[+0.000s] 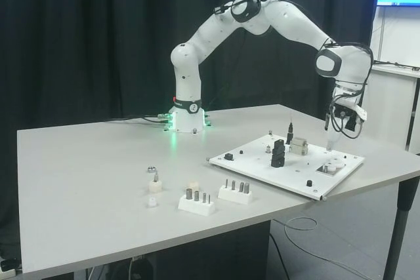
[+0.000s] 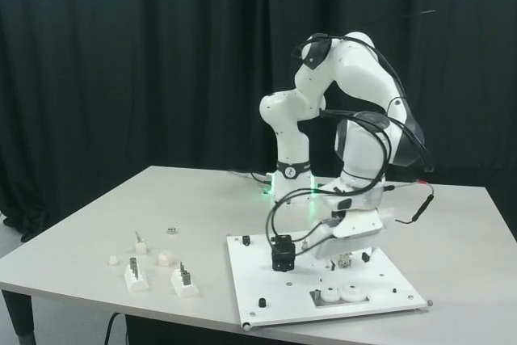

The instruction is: Pick small gear.

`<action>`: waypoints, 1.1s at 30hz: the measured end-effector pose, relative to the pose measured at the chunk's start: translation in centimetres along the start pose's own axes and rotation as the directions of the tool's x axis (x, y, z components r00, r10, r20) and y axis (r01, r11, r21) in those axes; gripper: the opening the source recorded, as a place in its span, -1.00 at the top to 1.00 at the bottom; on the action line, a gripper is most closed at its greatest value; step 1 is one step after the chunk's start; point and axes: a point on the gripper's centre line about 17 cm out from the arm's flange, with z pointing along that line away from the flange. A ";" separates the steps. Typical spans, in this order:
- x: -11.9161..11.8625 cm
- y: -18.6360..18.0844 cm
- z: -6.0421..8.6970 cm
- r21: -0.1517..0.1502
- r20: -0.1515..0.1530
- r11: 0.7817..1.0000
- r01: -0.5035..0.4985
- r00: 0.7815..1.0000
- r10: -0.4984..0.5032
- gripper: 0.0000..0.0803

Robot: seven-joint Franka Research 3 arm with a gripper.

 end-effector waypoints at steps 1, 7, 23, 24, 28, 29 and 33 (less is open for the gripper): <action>0.0 0.5 -0.1 -0.006 -0.004 1.000 -0.013 1.000 0.013 -0.99; 0.1 4.1 -1.1 -0.039 -0.036 0.997 -0.064 0.997 0.063 -0.99; -3.9 18.4 -3.4 -0.124 -0.079 0.970 -0.207 0.977 0.199 -0.99; -4.3 19.4 -3.5 -0.129 -0.079 0.969 -0.212 0.976 0.203 -0.99; -6.1 23.1 -3.9 -0.142 -0.078 0.969 -0.202 0.978 0.193 -0.99; -6.6 24.0 -4.0 -0.144 -0.077 0.970 -0.196 0.979 0.187 -0.99; -8.6 27.3 -4.1 -0.151 -0.069 0.975 -0.164 0.985 0.155 -0.99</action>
